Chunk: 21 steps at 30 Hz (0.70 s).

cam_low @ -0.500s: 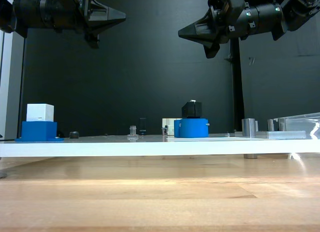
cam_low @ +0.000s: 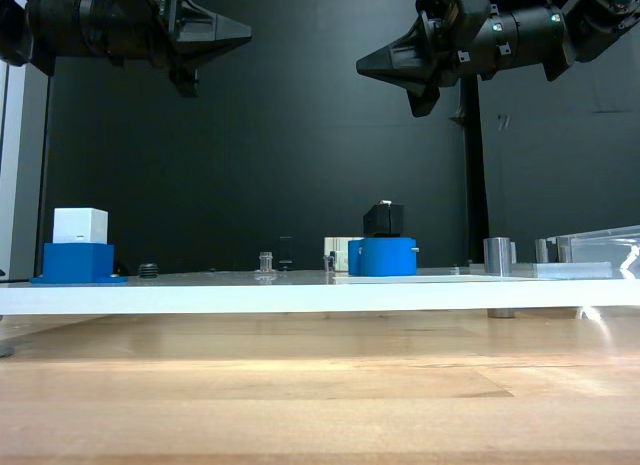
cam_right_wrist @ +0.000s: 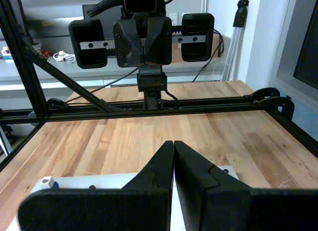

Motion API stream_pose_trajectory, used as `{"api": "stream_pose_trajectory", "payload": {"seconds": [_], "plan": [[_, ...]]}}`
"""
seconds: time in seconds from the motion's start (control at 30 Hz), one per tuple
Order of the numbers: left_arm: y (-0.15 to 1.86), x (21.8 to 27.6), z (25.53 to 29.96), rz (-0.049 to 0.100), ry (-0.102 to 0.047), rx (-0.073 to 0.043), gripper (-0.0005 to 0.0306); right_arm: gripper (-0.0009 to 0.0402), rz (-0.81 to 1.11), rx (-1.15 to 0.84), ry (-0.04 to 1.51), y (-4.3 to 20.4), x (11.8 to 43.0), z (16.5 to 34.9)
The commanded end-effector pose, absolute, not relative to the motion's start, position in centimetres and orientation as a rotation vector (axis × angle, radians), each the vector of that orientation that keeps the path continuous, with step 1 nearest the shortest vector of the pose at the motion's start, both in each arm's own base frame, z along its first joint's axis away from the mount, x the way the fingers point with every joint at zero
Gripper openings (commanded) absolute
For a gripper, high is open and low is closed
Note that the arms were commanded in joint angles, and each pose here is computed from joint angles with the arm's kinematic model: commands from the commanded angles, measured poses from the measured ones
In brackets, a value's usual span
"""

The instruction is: Remove the 16mm cylinder and place in the container

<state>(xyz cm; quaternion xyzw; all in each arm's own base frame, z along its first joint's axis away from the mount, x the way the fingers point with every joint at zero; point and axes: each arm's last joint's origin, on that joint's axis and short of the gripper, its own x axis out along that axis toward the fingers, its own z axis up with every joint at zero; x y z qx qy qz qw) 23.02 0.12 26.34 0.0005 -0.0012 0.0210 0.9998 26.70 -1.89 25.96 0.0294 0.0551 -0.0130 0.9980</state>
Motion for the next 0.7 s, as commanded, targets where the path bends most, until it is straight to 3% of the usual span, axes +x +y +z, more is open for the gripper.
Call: {"api": "stream_pose_trajectory", "payload": {"seconds": [0.03,0.47,0.7], "plan": [[0.13,23.02,26.34,0.042,-0.003,0.001,0.0,0.0,-0.026,0.061,0.112,-1.9,26.7,26.2],[0.12,23.02,26.34,0.042,-0.003,0.001,0.0,0.0,0.03,0.055,0.45,0.1,27.3,28.8],[0.12,23.02,26.34,0.042,-0.003,0.001,0.0,0.0,0.022,0.058,0.52,1.5,27.0,30.2]]}}
